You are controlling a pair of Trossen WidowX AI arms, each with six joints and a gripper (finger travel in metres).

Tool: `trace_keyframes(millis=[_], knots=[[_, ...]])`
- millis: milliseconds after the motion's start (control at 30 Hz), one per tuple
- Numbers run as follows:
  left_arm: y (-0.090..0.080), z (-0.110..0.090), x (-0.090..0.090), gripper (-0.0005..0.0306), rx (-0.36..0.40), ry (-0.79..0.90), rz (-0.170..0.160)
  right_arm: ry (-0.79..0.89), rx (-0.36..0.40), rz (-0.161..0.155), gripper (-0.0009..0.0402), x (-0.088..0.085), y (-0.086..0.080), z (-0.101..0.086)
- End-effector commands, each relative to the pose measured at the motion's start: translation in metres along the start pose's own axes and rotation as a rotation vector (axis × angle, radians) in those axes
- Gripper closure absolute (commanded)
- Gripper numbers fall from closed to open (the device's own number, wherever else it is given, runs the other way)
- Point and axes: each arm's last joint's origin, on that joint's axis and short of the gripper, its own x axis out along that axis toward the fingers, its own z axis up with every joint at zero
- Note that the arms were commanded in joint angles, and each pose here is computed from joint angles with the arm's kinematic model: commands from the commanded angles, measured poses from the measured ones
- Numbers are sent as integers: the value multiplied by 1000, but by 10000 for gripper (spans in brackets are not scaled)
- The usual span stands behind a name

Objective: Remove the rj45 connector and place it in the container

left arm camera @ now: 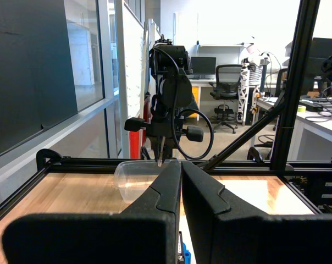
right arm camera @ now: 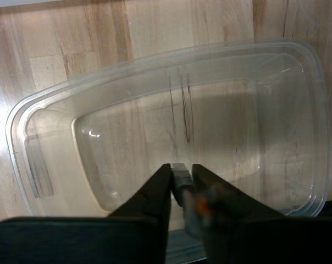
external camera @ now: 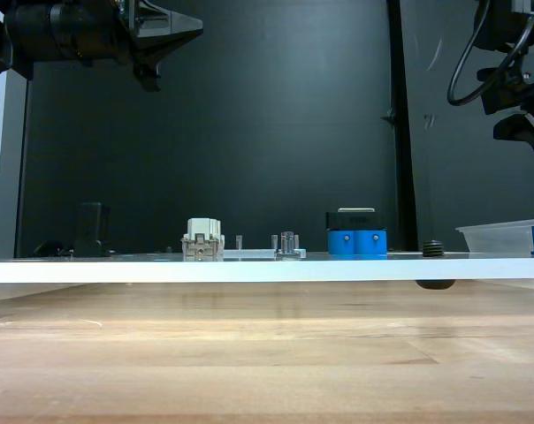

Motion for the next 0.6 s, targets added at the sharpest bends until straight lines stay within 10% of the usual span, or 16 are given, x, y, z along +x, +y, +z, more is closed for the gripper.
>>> trace_keyframes(millis=[33, 600], knots=[[0, 0, 0, 300, 0, 0, 0, 1, 1, -1, 285, 0, 0, 0], [0, 0, 0, 300, 0, 0, 0, 0, 23, -10, 166, 0, 0, 0]])
